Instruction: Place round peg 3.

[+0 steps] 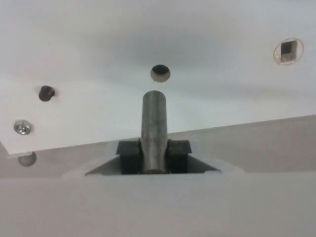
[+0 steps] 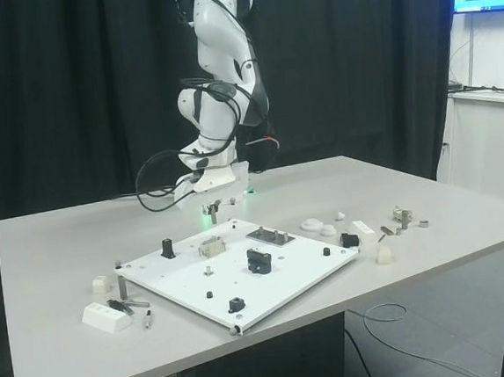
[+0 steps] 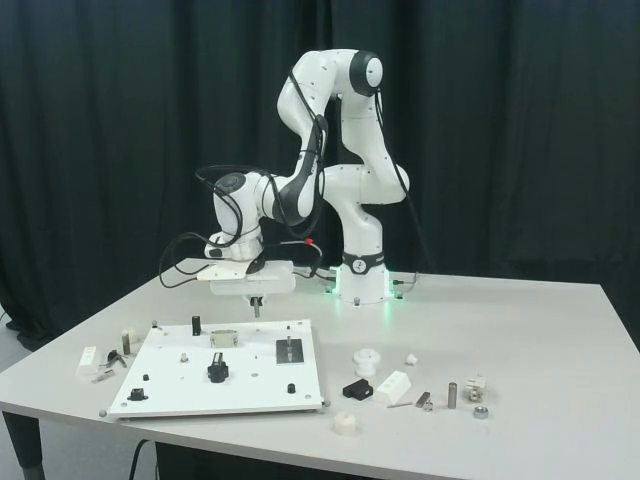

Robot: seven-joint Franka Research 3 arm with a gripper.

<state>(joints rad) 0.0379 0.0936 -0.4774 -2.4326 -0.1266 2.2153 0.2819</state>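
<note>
My gripper (image 1: 154,152) is shut on round peg 3 (image 1: 154,126), a grey metal cylinder standing upright between the black fingers. The peg's tip hangs above the white board (image 1: 98,116), close to a round hole (image 1: 160,73). In the first room view the gripper (image 2: 211,208) hovers over the far edge of the board (image 2: 286,278), the peg (image 2: 212,216) pointing down. The second room view shows the gripper (image 3: 257,297) and peg (image 3: 257,307) a little above the back edge of the board (image 3: 260,390).
The board carries a square socket (image 1: 288,50), a black stub (image 1: 46,93), a screw (image 1: 22,127) and several black and grey fixtures (image 2: 258,261). Loose parts lie on the grey table to the board's sides: a white block (image 2: 104,316) and small pieces (image 3: 400,385).
</note>
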